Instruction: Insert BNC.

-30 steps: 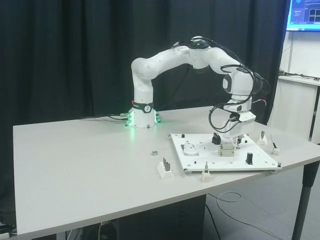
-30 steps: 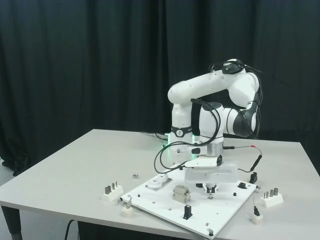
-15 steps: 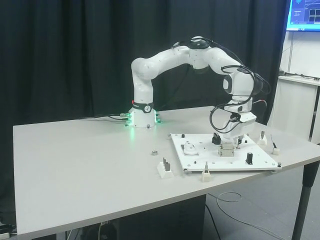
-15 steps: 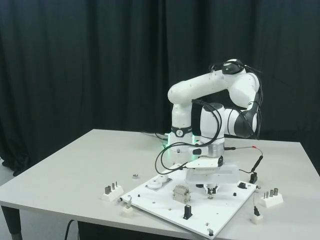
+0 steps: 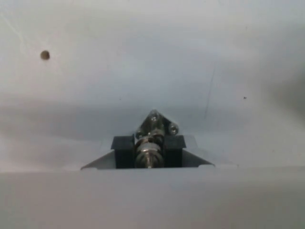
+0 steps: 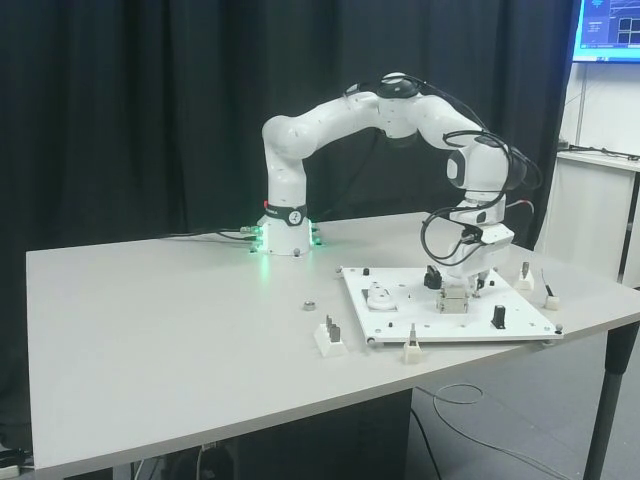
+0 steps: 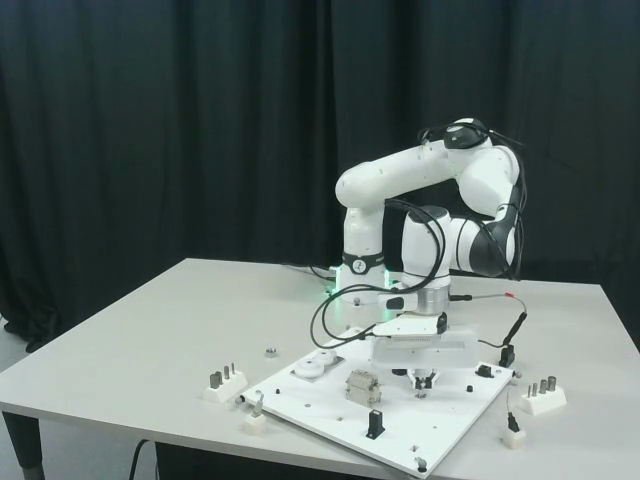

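In the wrist view a metal BNC connector [image 5: 150, 153] stands between my two black fingertips [image 5: 123, 151], and my gripper [image 5: 149, 152] is shut on it. Its far end meets a small metal flange with screws [image 5: 155, 122] on the white board [image 5: 143, 71]. From the room cameras my gripper [image 6: 470, 281] [image 7: 424, 379] hangs low over the white board [image 6: 400, 322] [image 7: 330, 412], pointing straight down near the board's middle. The connector itself is too small to make out there.
On the board stand a grey boxy connector [image 6: 452, 300] [image 7: 362, 387], a white round part [image 6: 378, 297] and black posts [image 6: 498, 316] [image 7: 375, 424]. Small white holders [image 6: 330, 338] [image 6: 410, 349] [image 7: 540, 393] and a ring [image 6: 309, 304] lie on the grey table around it.
The hand has shifted slightly, a little up and sideways over the board. Everything else stays where it was.
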Tool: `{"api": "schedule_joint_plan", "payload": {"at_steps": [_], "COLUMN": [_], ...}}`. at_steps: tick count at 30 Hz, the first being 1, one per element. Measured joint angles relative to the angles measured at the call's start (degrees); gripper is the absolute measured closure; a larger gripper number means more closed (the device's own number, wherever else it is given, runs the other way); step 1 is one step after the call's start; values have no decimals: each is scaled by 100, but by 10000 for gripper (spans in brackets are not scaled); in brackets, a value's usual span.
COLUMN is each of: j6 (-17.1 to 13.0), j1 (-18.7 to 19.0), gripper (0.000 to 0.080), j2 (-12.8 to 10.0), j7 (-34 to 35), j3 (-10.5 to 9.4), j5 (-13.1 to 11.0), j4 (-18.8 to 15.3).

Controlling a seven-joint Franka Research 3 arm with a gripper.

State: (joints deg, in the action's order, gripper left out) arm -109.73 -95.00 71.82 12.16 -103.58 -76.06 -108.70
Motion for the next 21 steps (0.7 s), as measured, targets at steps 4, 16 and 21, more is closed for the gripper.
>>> {"api": "schedule_joint_plan", "payload": {"at_steps": [4, 16, 21], "j6": [-66, -143, -142], "j1": [-1, -24, -24], "gripper": [679, 679, 679], "j2": [0, 2, 2], "j7": [0, 0, 0], "j3": [-12, -63, -63], "j5": [21, 34, 34], "j4": [0, 0, 1]}}
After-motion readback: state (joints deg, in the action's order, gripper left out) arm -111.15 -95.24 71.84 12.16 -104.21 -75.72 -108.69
